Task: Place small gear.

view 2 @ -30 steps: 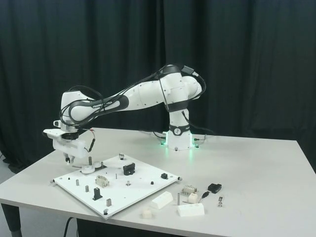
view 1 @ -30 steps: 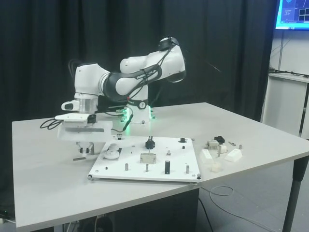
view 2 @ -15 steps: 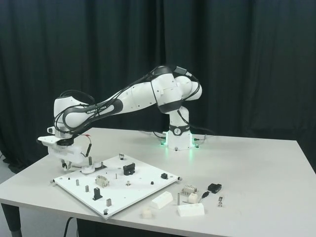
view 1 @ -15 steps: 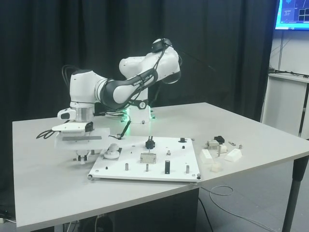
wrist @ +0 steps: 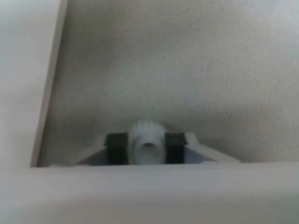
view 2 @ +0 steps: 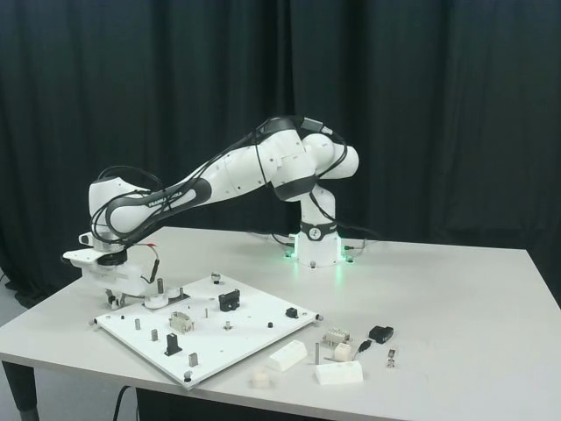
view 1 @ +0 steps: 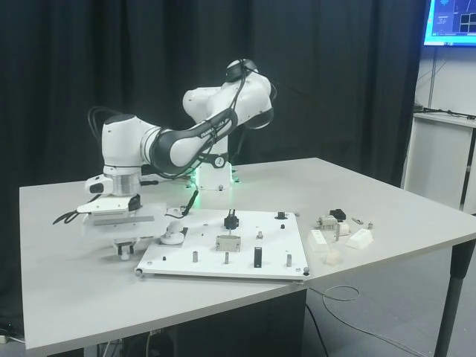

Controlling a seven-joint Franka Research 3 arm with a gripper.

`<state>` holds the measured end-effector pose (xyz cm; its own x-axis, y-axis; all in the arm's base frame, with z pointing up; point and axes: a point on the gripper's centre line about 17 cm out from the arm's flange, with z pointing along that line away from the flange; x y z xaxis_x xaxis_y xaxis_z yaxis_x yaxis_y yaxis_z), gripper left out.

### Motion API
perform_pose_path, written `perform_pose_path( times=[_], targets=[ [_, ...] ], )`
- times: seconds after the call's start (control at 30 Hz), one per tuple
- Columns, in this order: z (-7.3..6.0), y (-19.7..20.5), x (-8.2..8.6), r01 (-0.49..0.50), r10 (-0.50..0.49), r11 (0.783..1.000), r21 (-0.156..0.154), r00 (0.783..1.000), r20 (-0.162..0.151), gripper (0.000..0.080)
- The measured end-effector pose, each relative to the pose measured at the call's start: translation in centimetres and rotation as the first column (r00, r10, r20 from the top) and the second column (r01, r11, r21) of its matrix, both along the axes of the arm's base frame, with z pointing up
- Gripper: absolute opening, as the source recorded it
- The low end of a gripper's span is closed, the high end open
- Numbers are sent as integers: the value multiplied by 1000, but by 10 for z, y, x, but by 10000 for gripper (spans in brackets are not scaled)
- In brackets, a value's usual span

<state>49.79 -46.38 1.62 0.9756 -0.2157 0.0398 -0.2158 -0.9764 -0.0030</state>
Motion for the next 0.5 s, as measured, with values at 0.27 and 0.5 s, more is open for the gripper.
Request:
perform_pose_path(
  times=[0.27,0.5],
  targets=[
    [2,-3,0,-4,4,1000,10,1000,-5,477],
    [13,-1,2,10,-10,1000,19,1000,-6,775]
  ],
)
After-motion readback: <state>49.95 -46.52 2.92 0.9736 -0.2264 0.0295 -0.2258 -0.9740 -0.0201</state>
